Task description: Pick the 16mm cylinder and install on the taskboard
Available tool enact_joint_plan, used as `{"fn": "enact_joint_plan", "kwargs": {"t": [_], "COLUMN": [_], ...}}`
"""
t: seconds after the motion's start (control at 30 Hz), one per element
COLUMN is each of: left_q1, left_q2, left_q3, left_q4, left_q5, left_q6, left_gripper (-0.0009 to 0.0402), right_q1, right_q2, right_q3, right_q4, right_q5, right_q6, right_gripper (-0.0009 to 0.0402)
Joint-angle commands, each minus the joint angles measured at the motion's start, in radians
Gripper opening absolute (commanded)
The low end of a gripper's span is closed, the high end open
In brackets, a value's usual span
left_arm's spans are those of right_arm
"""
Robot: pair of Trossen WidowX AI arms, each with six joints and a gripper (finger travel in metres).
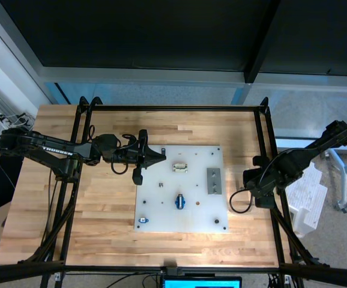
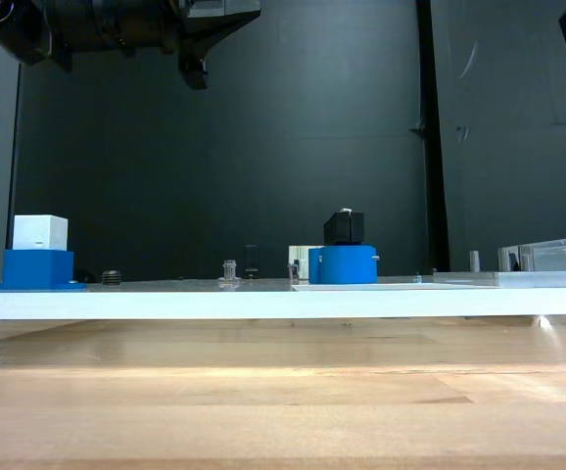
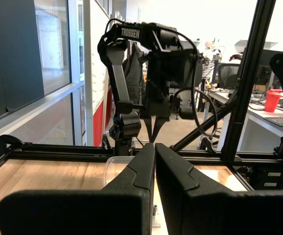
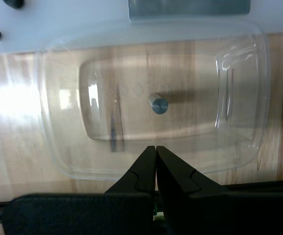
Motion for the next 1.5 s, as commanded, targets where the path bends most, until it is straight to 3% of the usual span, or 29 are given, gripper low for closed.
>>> {"fn": "enact_joint_plan", "kwargs": {"t": [0.03,0.8,1.17,1.5], "left_q1": [0.000,0.000,0.000,0.000], "left_q2": [0.000,0.000,0.000,0.000], "left_q3": [0.000,0.000,0.000,0.000], "left_q4": [0.000,0.000,0.000,0.000], "left_q5": [0.000,0.000,0.000,0.000], "left_q6": [0.000,0.000,0.000,0.000], "left_gripper": [0.0000,0.0000,0.0000,0.0000], "right_q1": [0.000,0.000,0.000,0.000], "right_q2": [0.000,0.001,0.000,0.001], "right_q3": [0.019,0.018,0.018,0.018], "right_q4": [-0.002,-0.001,-0.001,-0.001], "right_q5": [0.000,0.007,0.008,0.008], "right_q6": [0.000,0.004,0.142,0.150], "right_gripper": [0.0000,0.0000,0.0000,0.0000]}}
